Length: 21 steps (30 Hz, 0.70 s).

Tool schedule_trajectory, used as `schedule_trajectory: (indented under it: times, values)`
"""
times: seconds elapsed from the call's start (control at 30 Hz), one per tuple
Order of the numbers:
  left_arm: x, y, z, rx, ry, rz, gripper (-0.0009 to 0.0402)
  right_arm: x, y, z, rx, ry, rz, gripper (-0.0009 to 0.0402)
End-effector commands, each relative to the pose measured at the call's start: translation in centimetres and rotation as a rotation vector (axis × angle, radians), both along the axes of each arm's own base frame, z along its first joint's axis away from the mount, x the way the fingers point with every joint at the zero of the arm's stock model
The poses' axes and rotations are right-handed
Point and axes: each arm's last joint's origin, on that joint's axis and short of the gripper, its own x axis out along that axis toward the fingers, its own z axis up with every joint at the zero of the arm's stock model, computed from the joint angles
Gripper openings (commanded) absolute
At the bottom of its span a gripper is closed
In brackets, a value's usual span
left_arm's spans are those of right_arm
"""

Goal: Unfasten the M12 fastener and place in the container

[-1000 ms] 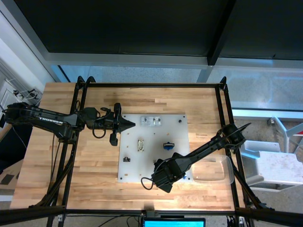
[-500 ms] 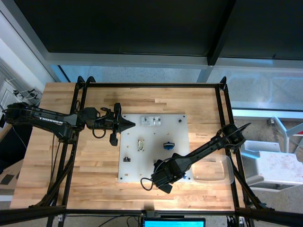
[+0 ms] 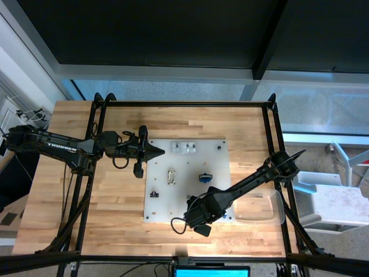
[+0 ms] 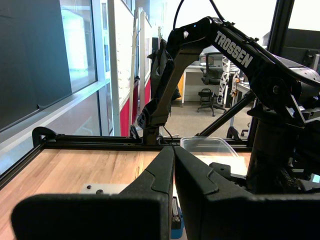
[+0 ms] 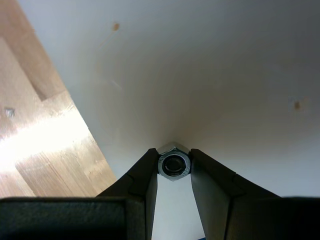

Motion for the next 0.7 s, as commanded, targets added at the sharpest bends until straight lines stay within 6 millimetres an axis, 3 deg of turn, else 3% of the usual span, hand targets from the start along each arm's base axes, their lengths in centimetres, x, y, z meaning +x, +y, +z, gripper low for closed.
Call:
schedule_trajectory:
  times: [0.03, 0.7]
  values:
    - [0.01, 0.01, 0.00, 0.000, 0.000, 0.000, 0.0000, 0.05, 0.04, 0.03, -0.003, -0.007, 0.128, 0.0005]
    - [0.01, 0.01, 0.00, 0.000, 0.000, 0.000, 0.0000, 0.04, 0.00, 0.24, -0.121, -0.031, 1.509, 0.0007]
